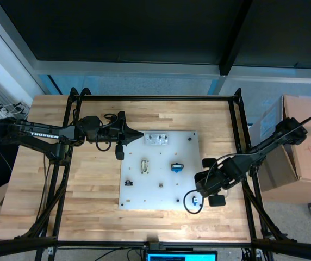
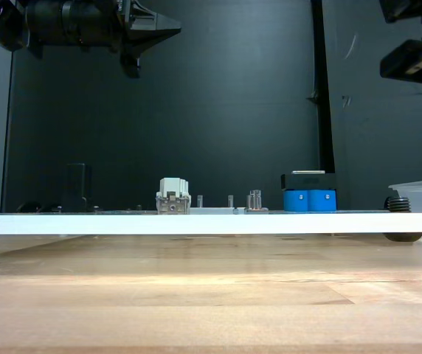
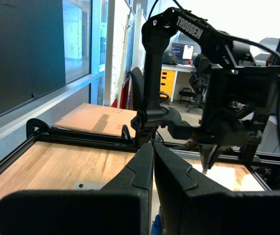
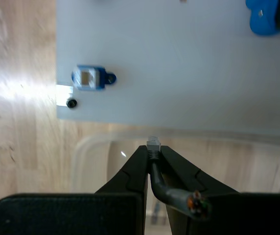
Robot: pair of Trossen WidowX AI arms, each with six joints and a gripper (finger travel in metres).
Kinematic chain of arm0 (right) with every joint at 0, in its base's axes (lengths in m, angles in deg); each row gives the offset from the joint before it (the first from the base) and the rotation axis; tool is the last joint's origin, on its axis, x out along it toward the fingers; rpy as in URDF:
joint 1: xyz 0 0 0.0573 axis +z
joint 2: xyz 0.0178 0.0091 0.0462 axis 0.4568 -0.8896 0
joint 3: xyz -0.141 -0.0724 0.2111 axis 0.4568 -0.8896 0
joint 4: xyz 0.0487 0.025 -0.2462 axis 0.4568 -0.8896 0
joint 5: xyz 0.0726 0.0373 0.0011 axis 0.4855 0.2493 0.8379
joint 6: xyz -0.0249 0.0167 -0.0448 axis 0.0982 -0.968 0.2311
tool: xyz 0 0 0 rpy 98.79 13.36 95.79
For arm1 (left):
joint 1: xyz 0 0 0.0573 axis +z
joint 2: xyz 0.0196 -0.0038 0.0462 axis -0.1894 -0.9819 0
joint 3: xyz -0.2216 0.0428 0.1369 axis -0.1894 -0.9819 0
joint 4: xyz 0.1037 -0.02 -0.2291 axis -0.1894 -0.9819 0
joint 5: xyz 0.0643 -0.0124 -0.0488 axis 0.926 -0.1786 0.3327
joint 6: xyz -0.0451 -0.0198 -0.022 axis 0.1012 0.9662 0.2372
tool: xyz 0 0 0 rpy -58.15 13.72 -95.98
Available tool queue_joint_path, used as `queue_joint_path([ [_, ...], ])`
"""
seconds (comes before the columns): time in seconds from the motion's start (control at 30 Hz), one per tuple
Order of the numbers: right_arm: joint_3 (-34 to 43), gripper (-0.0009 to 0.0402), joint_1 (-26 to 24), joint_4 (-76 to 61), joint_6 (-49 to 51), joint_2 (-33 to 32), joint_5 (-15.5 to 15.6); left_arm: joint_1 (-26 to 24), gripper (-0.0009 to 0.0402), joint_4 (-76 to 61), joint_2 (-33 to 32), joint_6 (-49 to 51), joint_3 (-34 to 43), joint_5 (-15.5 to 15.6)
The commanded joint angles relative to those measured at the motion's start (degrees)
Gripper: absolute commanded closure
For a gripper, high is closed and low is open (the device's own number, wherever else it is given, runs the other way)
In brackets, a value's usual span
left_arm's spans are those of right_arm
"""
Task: Pick the RJ45 connector and install on the taskboard
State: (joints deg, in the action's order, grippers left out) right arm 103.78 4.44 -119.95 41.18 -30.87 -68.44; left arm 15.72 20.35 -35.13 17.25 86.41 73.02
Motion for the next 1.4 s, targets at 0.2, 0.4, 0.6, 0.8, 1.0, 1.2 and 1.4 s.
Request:
queue_joint_path([
  [0.2, 5.86, 0.0302, -0.02, 2.75, -0.87, -7.63, -0.04, 0.0, 0.0393, 0.0, -0.02, 0.0, 0.0, 0.0],
  [0.4, 11.54, 0.0199, -0.35, 2.69, -1.05, -13.57, -0.35, 0.0, 0.0393, 0.0, -0.02, 0.0, 0.0, 0.0],
  [0.6, 17.75, 0.0159, -1.31, 1.62, -1.11, -18.67, -1.51, 0.0, 0.0393, 0.0, -0.02, 0.0, 0.0, 0.0],
  [0.8, 21.11, 0.0173, -1.81, 1.25, -1.01, -21.62, -1.46, 0.0, 0.0393, 0.0, -0.02, 0.0, 0.0, 0.0],
  [1.0, 21.11, 0.0191, -2.47, 1.25, -1.38, -21.62, -1.49, 0.02, 0.0393, 0.02, -0.02, 0.0, 0.0, 0.0],
  [1.2, 21.07, 0.0211, -4.2, 0.33, -7.21, -21.57, -1.49, 0.0, 0.0393, 0.02, -0.02, 0.0, 0.0, 0.0],
  [1.4, 20.72, 0.0228, -4.48, 0.33, -11.54, -21.57, -1.49, 0.0, 0.0393, 0.0, -0.02, 0.0, 0.0, 0.0],
])
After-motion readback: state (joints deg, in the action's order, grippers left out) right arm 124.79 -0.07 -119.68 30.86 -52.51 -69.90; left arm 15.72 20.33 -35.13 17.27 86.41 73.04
